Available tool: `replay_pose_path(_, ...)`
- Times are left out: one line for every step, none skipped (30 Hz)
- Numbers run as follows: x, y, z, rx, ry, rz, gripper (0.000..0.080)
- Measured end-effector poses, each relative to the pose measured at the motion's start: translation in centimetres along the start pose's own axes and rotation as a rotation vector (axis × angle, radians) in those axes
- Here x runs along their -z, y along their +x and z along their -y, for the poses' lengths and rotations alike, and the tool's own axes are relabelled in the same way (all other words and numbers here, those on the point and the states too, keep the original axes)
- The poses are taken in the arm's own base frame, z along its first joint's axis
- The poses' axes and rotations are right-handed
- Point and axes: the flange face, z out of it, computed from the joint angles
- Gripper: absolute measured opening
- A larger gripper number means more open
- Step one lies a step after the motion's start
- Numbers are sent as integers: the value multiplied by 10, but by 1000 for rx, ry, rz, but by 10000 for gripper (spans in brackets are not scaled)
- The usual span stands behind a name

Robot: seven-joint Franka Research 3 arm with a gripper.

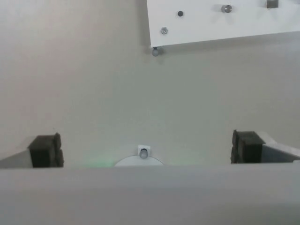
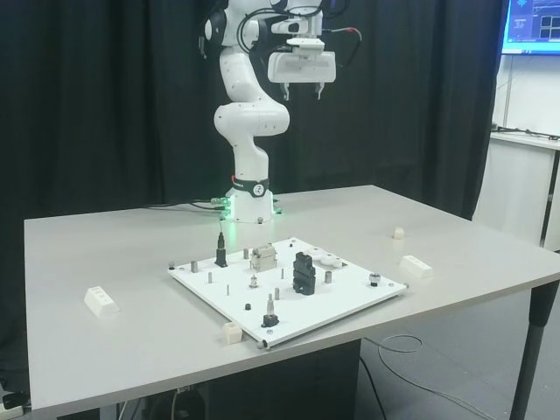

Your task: Remove Ethernet.

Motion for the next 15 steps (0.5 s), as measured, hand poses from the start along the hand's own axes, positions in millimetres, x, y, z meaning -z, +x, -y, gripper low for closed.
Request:
replay_pose_path(0,0,0,-3,0,0,800)
replay_pose_path(0,0,0,-6,0,0,800)
replay_pose_path(0,0,0,-9,0,-1,800)
replay_pose_path(0,0,0,-11,1,-1,800)
replay_pose_path(0,0,0,-14,1,-1,800)
replay_pose_path(1,0,0,-16,1,-1,800)
replay_pose_path(1,0,0,-17,1,-1,800)
replay_pose_path(1,1,-1,-18,1,-1,800)
replay_pose_path(1,1,-1,-18,1,-2,800)
replay_pose_path(1,1,-1,-19,2,-2,800)
replay_pose_path(1,1,-1,-20,2,-2,800)
replay_pose_path(1,1,-1,-21,2,-2,800)
replay_pose_path(1,1,-1,-22,2,-3,800)
replay_pose_path(1,2,-2,-23,2,-3,800)
replay_pose_path(1,2,-2,-23,2,-3,800)
